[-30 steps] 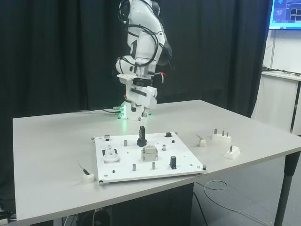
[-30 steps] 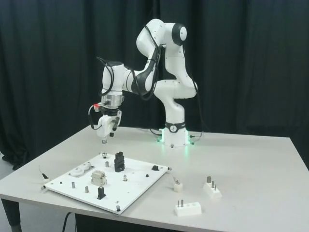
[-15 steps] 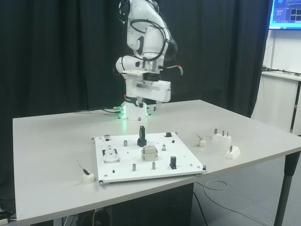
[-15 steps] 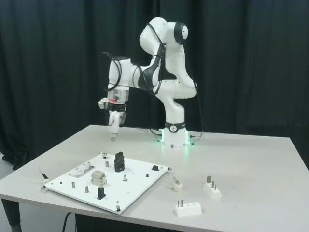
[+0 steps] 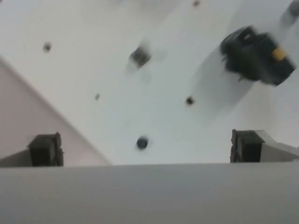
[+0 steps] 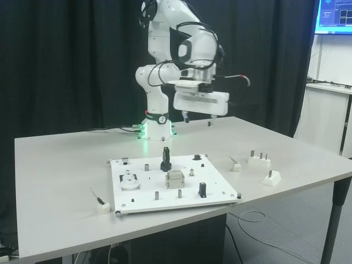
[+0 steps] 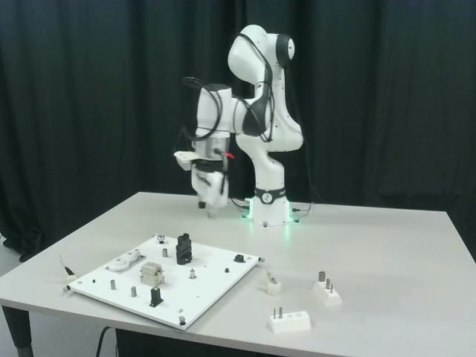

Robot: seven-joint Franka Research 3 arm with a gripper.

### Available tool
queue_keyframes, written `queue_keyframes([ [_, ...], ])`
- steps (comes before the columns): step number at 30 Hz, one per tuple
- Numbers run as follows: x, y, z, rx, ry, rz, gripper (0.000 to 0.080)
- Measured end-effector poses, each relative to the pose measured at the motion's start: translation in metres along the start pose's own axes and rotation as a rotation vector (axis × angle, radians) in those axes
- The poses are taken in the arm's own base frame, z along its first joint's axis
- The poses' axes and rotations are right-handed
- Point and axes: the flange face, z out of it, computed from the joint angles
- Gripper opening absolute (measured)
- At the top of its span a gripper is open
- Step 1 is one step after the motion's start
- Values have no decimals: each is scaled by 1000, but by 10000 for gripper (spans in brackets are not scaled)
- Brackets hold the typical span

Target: Pick Ethernet.

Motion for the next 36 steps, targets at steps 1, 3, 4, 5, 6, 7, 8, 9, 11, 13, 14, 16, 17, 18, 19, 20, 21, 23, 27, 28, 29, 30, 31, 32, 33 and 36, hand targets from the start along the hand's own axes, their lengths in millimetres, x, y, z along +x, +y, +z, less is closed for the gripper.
queue_keyframes([
  [1,-6,1,0,-1,-1,-22,800],
  [3,-19,2,-1,-6,-3,-62,800],
  [4,-25,3,-1,-8,-3,-81,800],
  [5,-31,4,-1,-10,-4,-100,800],
  [6,-38,5,-2,-10,-5,-122,800],
  [7,-44,6,-2,-11,-5,-147,800],
  [8,-50,7,-3,-10,-6,-181,800],
  [9,-56,8,-3,-10,-7,-224,800],
  [11,-68,9,-4,-10,-8,-337,800],
  [13,-79,12,-5,-10,-10,-457,800],
  [14,-83,12,-5,-9,-10,-504,800],
  [16,-90,14,-6,-8,-11,-551,800],
  [17,-94,15,-7,-7,-11,-566,800],
  [18,-98,15,-7,-6,-10,-586,800],
  [19,-101,16,-7,-6,-8,-620,800],
  [20,-105,16,-7,-5,-6,-668,800],
  [21,-109,17,-7,-5,-5,-735,800],
  [23,-115,17,-7,-5,-5,-870,800],
  [27,-124,15,-4,-7,-7,-1027,800],
  [28,-126,14,-2,-8,-7,-1044,800],
  [29,-128,13,-1,-9,-7,-1059,800],
  [30,-130,12,0,-9,-7,-1078,800],
  [31,-132,11,2,-10,-6,-1099,800],
  [32,-134,9,3,-10,-6,-1122,800],
  [33,-136,8,5,-11,-6,-1147,800],
  [36,-141,3,12,-18,-5,-1220,800],
])
